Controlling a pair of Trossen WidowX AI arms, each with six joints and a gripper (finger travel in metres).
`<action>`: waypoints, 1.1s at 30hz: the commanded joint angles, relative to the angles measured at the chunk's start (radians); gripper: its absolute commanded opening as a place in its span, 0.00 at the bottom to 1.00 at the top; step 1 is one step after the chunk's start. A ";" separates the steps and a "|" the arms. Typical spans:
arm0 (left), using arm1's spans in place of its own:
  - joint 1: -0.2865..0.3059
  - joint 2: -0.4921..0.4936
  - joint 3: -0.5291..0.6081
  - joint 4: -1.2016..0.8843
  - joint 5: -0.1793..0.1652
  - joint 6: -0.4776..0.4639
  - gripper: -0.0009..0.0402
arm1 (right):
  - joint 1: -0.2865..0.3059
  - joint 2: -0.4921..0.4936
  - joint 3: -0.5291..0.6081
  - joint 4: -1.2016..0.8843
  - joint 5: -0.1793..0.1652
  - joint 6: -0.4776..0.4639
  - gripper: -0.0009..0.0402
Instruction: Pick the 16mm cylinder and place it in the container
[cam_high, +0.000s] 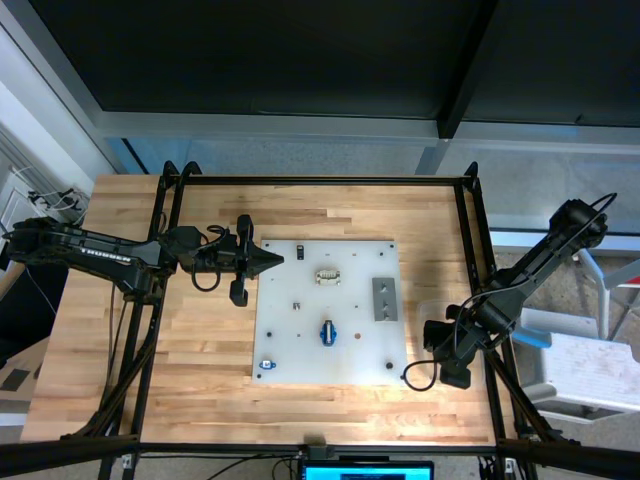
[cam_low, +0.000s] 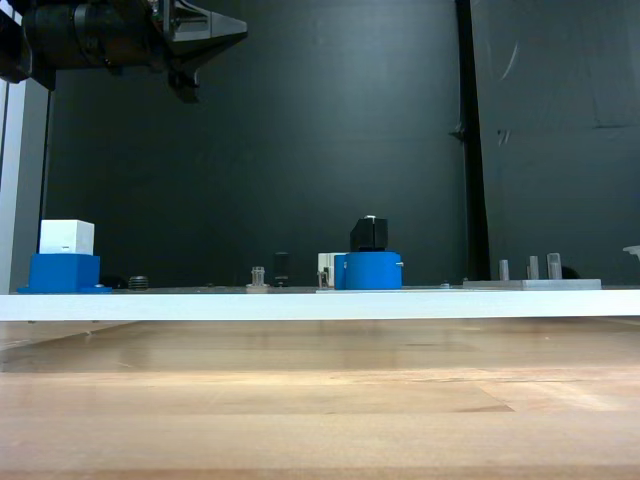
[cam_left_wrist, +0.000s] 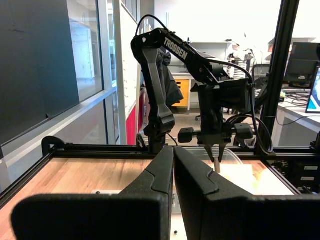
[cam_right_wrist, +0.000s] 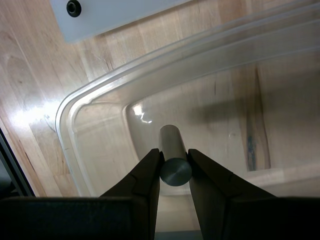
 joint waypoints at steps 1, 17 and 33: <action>0.000 0.000 0.000 0.000 0.000 0.000 0.02 | 0.000 0.001 0.000 0.000 0.005 0.000 0.18; 0.000 0.000 0.000 0.000 0.000 0.000 0.02 | 0.001 0.001 0.000 -0.002 0.008 0.012 0.40; 0.000 0.000 0.000 0.000 0.000 0.000 0.02 | 0.001 0.001 0.000 -0.004 0.008 0.010 0.41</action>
